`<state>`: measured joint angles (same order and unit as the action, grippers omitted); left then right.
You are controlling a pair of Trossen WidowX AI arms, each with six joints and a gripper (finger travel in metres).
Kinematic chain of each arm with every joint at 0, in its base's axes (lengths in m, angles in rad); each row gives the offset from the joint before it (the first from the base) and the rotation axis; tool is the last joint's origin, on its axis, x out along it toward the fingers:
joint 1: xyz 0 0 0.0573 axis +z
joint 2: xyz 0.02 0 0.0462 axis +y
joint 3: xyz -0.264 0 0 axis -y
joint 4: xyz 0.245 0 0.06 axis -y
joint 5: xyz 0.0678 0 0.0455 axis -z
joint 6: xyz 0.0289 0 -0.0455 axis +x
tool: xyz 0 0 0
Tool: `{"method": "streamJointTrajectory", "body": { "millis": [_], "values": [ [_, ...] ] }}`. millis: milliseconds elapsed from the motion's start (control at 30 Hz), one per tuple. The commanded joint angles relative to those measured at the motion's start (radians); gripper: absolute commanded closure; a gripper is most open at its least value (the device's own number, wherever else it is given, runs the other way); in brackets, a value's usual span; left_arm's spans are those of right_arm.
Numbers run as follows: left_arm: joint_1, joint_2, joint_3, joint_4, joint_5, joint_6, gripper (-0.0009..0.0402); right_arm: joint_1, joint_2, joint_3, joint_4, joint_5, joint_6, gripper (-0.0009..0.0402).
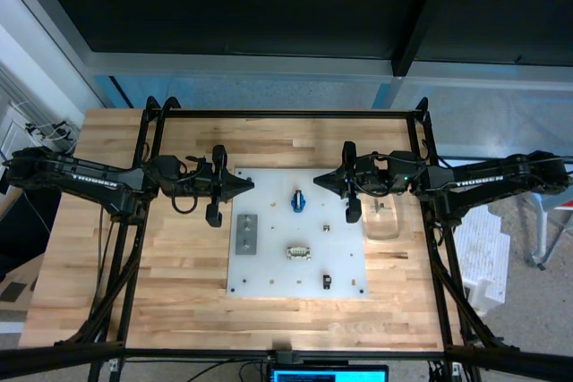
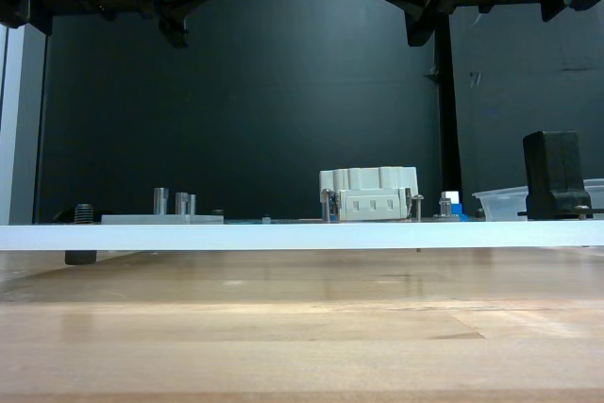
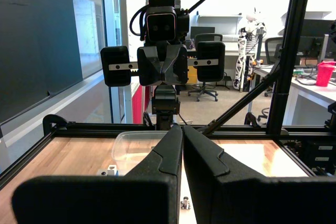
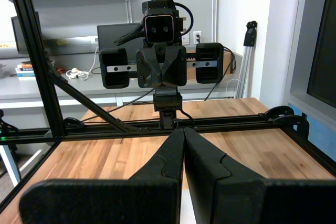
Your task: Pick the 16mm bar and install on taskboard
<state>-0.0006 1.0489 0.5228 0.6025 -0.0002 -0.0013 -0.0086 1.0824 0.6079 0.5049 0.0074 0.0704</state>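
Observation:
The taskboard [image 1: 269,275] is a white square plate in the middle of the table; in the low view its front edge [image 2: 302,236] spans the picture. A tiny grey stub [image 1: 380,206], which I take for the 16mm bar, lies in the clear tray [image 1: 385,225] off the board's right edge. My left gripper [image 1: 247,183] hangs shut and empty, high above the board's far left corner. Facing it, my right gripper [image 1: 319,182] is also shut and empty, above the board's far edge, left of the tray. Each wrist view shows its own shut gripper [image 3: 182,127] [image 4: 184,129] and the other arm.
On the board are a grey block [image 1: 246,233] with pegs [image 2: 181,203], a blue clip [image 1: 298,200], a pale connector [image 1: 298,252] [image 2: 368,195] and a small black part [image 1: 328,281] [image 2: 557,176]. A black frame [image 1: 286,114] surrounds the wooden table.

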Motion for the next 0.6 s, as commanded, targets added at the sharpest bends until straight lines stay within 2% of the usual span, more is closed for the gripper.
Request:
{"method": "streamJointTrajectory", "body": {
  "millis": [33, 367, 433, 600],
  "values": [
    [0.001, 0.0, 0.0, 0.0, 0.0, 0.0, 0.0393, 0.0, 0.0, 0.0, 0.001, 0.0, -0.034, 0.0393],
    [0.001, 0.0, 0.0, 0.0, 0.0, 0.0, 0.0393, 0.0, 0.0, 0.0, 0.001, -0.001, -0.022, 0.0393],
    [0.001, 0.0, 0.0, 0.0, 0.0, 0.0, 0.0393, 0.0, 0.0, 0.002, 0.001, -0.012, -0.006, 0.0393],
    [0.0, 0.0, 0.0, 0.0, 0.0, 0.0, 0.0393, 0.0, -0.003, 0.047, -0.126, -0.01, 0.0, 0.0393]
  ]
}}
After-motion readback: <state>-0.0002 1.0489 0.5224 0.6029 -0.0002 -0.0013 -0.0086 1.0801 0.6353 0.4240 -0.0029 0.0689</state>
